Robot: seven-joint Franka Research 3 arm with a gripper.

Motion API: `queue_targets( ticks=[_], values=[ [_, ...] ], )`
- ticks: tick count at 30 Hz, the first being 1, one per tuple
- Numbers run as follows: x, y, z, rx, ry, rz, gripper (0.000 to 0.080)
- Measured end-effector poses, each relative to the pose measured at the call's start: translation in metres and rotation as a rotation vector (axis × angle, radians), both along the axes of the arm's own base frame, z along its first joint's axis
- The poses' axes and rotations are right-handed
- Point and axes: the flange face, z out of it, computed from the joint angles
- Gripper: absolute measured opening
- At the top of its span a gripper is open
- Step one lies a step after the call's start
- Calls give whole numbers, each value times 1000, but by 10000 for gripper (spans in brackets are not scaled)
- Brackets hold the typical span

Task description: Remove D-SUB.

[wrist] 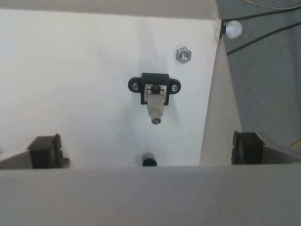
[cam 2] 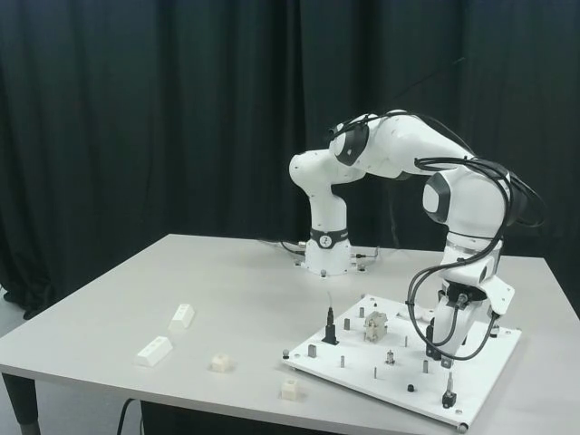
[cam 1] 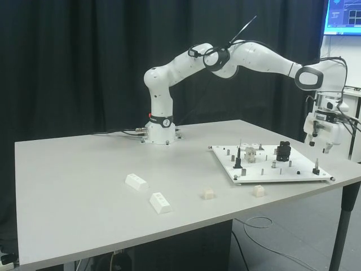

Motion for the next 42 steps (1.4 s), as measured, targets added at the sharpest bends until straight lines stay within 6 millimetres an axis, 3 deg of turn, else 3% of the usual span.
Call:
queue_targets(
  ticks=[42],
  values=[
    [-2, 0, 14, 1, 3, -3, 800]
  ],
)
